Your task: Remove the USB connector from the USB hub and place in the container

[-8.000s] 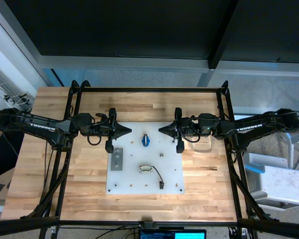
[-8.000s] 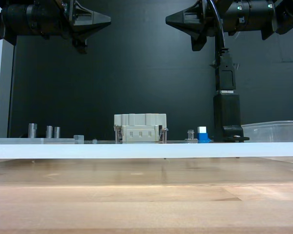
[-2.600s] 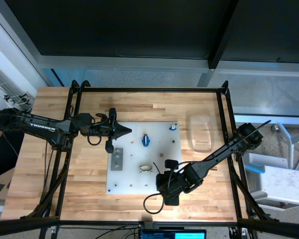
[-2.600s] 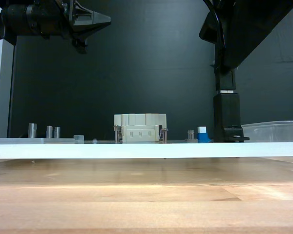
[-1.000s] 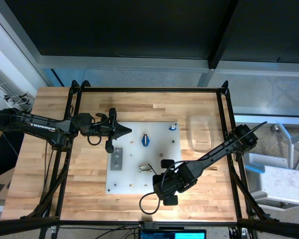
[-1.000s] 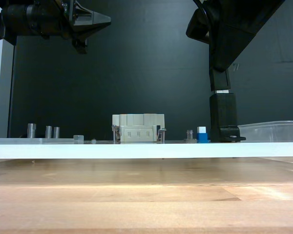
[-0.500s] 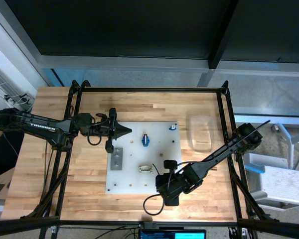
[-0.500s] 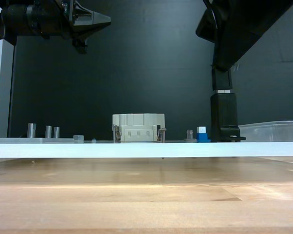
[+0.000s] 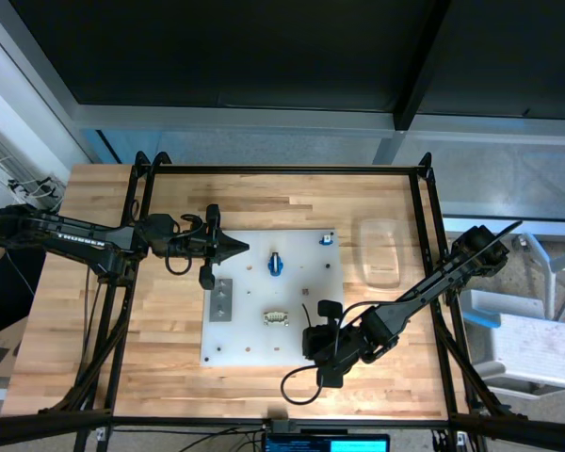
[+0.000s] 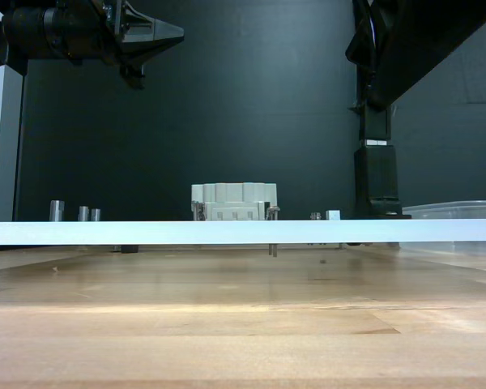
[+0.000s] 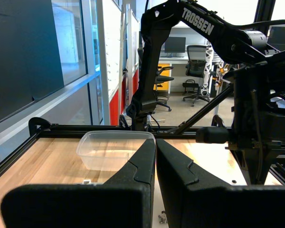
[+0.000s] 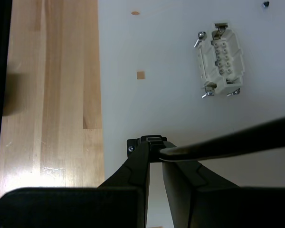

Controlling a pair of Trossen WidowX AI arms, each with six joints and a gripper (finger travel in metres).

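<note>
— Checking progress: how far along is it?
— Early, I'd judge. At left centre of the high view the left gripper hangs above the table, jaws pressed together. Lower centre, the right gripper has its jaws pinching the plug end of the cable, which looks still seated in the hub on the white board. The tub, at right, is empty.
— Counts?
— One grey plate, one blue clip, one beige socket, one cable, one hub, one tub; two arms.
</note>
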